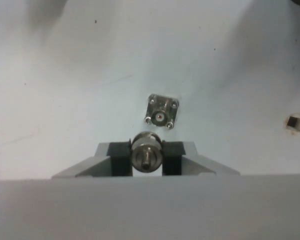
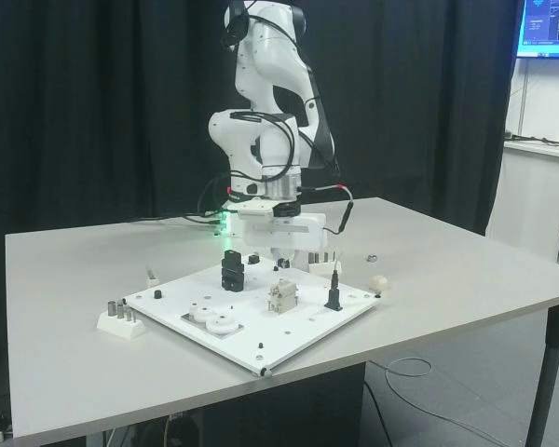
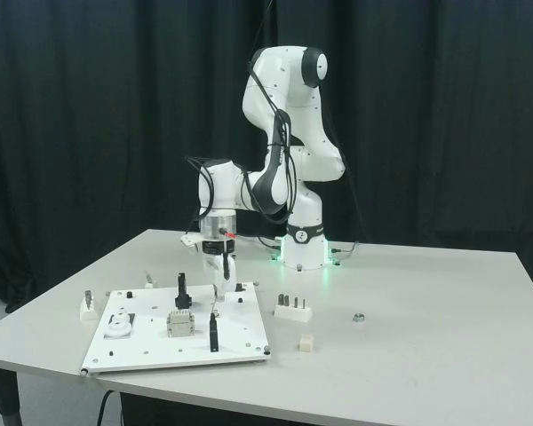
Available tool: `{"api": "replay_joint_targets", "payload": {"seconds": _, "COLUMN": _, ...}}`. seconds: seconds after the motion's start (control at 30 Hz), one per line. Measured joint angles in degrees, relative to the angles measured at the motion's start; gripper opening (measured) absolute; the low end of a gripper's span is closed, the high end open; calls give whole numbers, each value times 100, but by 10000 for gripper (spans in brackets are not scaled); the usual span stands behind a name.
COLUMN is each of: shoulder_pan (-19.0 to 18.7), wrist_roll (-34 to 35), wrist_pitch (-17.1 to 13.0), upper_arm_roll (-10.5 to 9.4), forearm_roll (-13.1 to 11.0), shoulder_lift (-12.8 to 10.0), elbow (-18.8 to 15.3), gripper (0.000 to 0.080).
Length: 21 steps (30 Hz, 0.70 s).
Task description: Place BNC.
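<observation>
The BNC plug (image 1: 146,154), clenched upright in my claw (image 1: 146,157), hangs above the white board (image 1: 65,90), its square panel socket (image 1: 161,112) lying just beyond, slightly off axis.

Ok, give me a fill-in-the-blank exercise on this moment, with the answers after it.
1. The tool is shut on the ____ plug.
2. In the wrist view, the square socket is fixed by ____ corner screws.
3. The socket sits on the ____ board, not on the bare table.
4. The plug is held ____ the socket, not yet seated in it.

Answers: BNC; four; white; above
</observation>
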State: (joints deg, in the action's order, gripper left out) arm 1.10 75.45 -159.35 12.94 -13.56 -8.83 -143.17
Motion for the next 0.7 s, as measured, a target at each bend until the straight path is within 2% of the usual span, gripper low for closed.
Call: {"api": "replay_joint_targets", "payload": {"seconds": 0.7, "shoulder_pan": -5, "wrist_roll": 44, "wrist_pitch": 0, "upper_arm_roll": 0, "forearm_roll": 74, "shoulder_lift": 0, "elbow": 4, "gripper": 124}}
